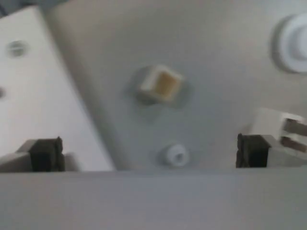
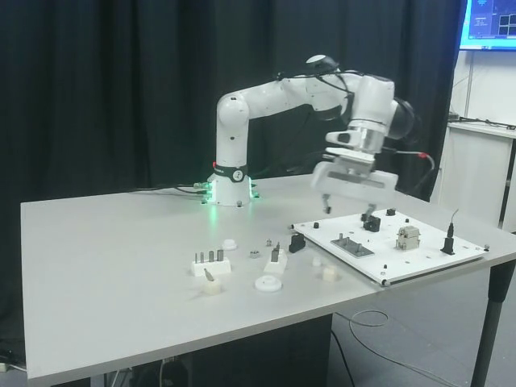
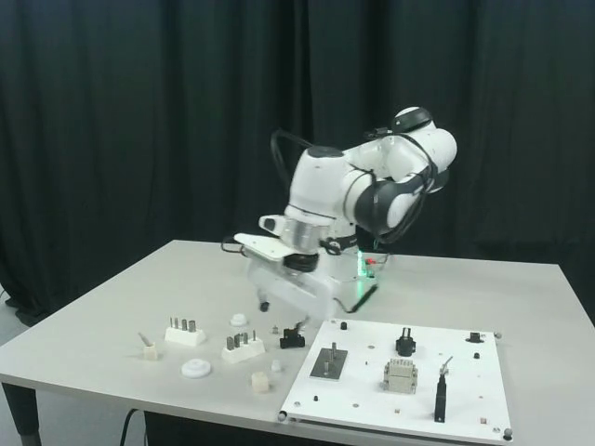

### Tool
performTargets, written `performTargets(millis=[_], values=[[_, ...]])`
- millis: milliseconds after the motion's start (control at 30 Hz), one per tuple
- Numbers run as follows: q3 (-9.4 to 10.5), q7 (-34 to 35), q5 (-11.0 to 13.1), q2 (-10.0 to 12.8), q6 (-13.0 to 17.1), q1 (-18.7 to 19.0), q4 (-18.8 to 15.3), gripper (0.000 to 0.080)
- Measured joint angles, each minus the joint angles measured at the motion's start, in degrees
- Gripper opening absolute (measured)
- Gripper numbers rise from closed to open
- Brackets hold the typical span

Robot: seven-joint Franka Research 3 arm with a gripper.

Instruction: Pick square peg 4.

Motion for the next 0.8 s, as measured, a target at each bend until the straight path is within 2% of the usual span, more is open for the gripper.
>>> performTargets(millis=[167,433,800], values=[[0.01,0.00,0.52,0.02,1.42,-0.78,-3.48,0.0800],[0.01,0.00,3.66,0.02,3.35,-1.82,-8.22,0.0800],[-0.20,2.26,11.09,0.02,3.47,-3.99,-13.43,0.0800]])
